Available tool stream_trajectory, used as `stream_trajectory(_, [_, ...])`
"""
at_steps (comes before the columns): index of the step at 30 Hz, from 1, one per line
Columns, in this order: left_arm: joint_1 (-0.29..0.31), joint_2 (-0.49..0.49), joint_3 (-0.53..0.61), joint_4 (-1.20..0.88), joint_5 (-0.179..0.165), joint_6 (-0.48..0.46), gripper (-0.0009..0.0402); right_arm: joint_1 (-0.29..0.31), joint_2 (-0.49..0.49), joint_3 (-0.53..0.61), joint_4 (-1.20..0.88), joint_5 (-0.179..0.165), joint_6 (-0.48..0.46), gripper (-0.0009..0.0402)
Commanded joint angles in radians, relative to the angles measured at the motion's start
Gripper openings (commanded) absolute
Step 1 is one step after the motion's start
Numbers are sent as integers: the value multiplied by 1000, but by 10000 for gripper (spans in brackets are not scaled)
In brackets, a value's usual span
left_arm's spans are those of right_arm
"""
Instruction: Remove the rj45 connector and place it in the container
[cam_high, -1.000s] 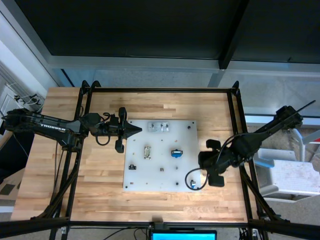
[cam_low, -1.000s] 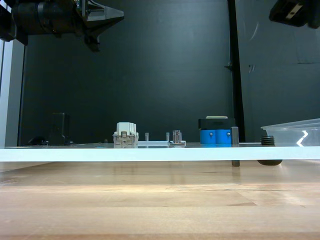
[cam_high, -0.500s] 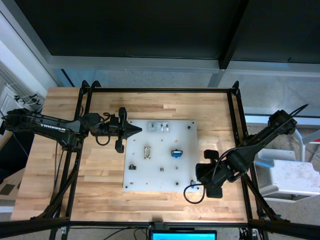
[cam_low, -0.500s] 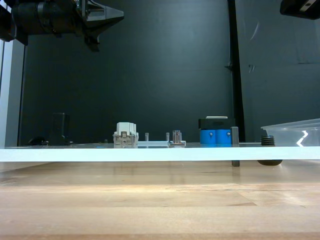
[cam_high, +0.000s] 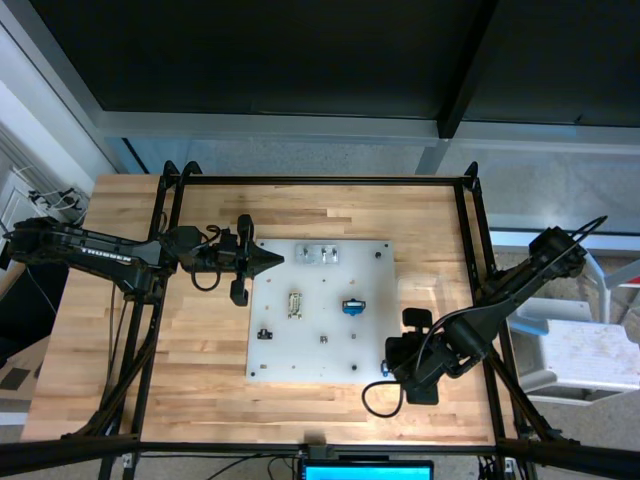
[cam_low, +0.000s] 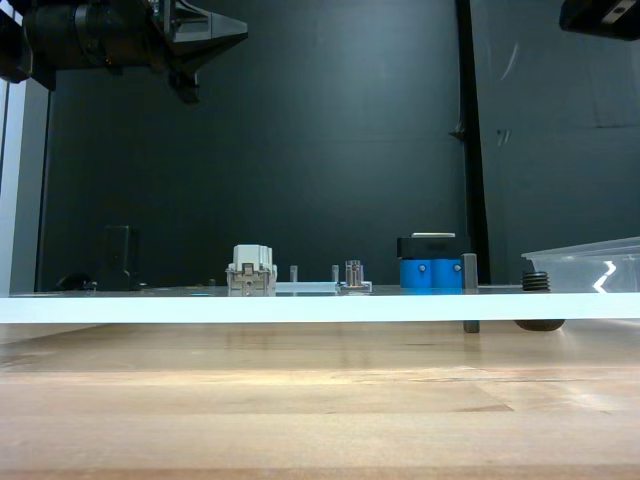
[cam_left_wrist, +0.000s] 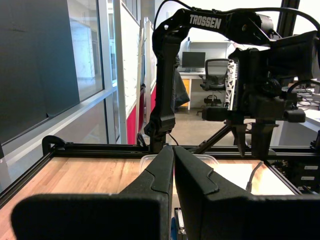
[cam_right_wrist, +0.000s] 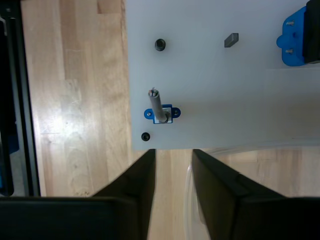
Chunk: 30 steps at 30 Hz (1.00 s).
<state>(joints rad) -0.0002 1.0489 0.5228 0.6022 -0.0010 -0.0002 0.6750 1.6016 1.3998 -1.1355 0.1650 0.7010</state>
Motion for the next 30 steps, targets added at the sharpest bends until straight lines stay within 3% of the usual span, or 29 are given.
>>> stream_trajectory(1, [0,0,0,0,0,0,1,0,12,0,3,1,16,152])
stream_trajectory(8, [0,0,0,0,0,0,1,-1,38,-1,4,12,4,198])
stream_trajectory(30, [0,0,0,0,0,0,1,-14,156,-10,83,19,-56,199])
